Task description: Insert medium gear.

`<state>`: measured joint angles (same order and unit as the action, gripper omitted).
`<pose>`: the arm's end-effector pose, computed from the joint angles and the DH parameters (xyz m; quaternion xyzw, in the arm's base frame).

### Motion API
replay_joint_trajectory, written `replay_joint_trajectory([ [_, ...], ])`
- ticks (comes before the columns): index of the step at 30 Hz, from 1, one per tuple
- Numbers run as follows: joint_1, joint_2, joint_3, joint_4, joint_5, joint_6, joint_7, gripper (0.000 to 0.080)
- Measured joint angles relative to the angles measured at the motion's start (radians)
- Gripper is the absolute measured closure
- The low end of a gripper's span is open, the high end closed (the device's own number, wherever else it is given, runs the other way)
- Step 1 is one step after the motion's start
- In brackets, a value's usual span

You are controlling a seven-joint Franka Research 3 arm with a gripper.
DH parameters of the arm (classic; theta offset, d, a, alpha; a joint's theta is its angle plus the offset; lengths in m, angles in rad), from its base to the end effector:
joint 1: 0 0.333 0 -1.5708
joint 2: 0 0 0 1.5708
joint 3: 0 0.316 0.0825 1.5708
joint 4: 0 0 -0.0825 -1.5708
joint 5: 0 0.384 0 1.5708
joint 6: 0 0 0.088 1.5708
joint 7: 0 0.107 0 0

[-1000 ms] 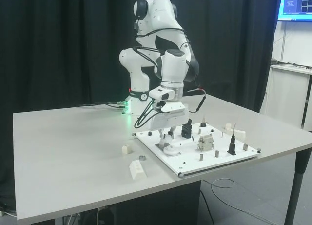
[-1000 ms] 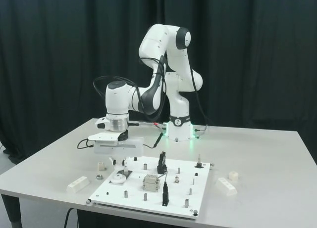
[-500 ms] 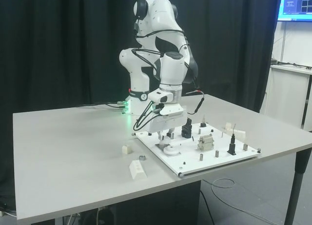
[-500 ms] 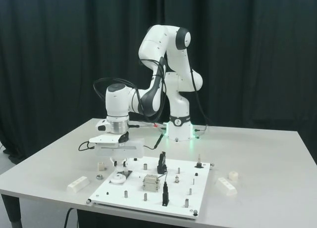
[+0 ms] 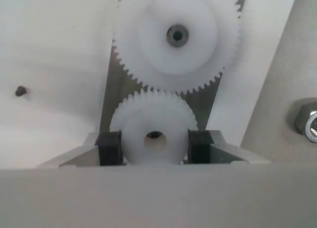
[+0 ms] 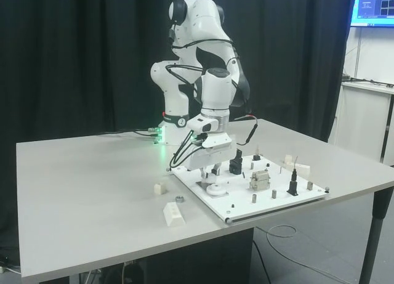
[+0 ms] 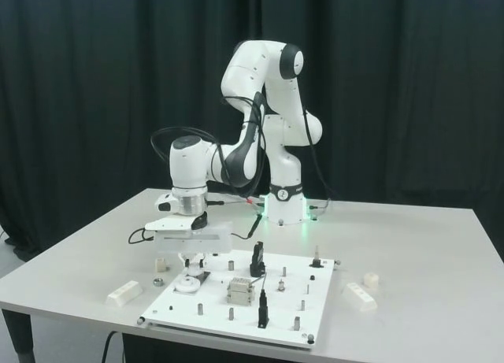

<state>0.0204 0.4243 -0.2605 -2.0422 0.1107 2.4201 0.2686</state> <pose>0.5778 -0.1380 0.2359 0.9591 -0.2823 -0.0141 0.0176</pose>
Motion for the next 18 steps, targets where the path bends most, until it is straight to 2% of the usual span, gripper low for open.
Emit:
replay_joint_trajectory([
  [18,0.000,0.000,-0.006,-0.003,0.000,0.006,0.000,0.0520],
])
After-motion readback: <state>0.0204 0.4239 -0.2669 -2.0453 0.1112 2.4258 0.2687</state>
